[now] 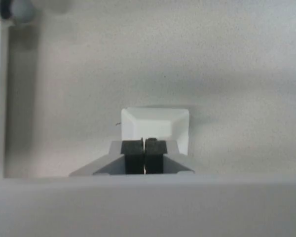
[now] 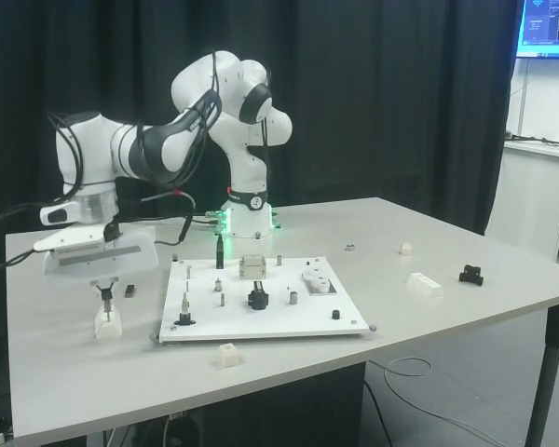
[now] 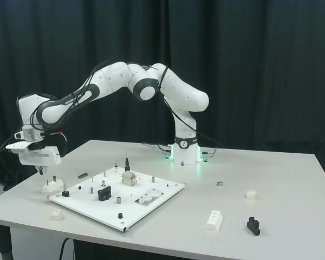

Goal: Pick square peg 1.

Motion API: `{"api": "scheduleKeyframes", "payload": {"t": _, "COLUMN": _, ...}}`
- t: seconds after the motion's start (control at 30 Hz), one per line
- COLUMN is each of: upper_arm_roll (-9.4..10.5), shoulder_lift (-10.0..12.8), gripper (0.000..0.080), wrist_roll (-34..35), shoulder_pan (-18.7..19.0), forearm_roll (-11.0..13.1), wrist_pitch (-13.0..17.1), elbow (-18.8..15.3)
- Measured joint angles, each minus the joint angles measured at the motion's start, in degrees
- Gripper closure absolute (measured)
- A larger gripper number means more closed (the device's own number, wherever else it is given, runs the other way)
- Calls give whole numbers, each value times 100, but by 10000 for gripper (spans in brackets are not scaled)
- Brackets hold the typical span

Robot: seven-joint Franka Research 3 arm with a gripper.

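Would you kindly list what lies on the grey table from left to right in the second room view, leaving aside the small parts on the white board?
White block under the tool → small white piece → white board → white block with holes → small white cap → black clip.

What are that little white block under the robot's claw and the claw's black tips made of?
The white block looks like matte plastic, possibly printed: dull, even surface with bevelled edges. The black fingertips look like rubber or soft plastic pads, dark with no shine. Neither is certain.
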Motion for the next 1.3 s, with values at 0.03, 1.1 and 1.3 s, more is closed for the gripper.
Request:
{"api": "scheduleKeyframes", "payload": {"t": 0.03, "upper_arm_roll": -29, "shoulder_lift": -3, "gripper": 801, "wrist_roll": 17, "shoulder_pan": 11, "forearm_roll": 0, "wrist_pitch": -64, "elbow": 46}}
{"api": "scheduleKeyframes", "payload": {"t": 1.1, "upper_arm_roll": -434, "shoulder_lift": -62, "gripper": 696, "wrist_roll": -895, "shoulder_pan": 371, "forearm_roll": -22, "wrist_pitch": -572, "elbow": 241}}
{"api": "scheduleKeyframes", "payload": {"t": 1.3, "upper_arm_roll": -436, "shoulder_lift": -62, "gripper": 696, "wrist_roll": -498, "shoulder_pan": 359, "forearm_roll": 2, "wrist_pitch": -604, "elbow": 241}}
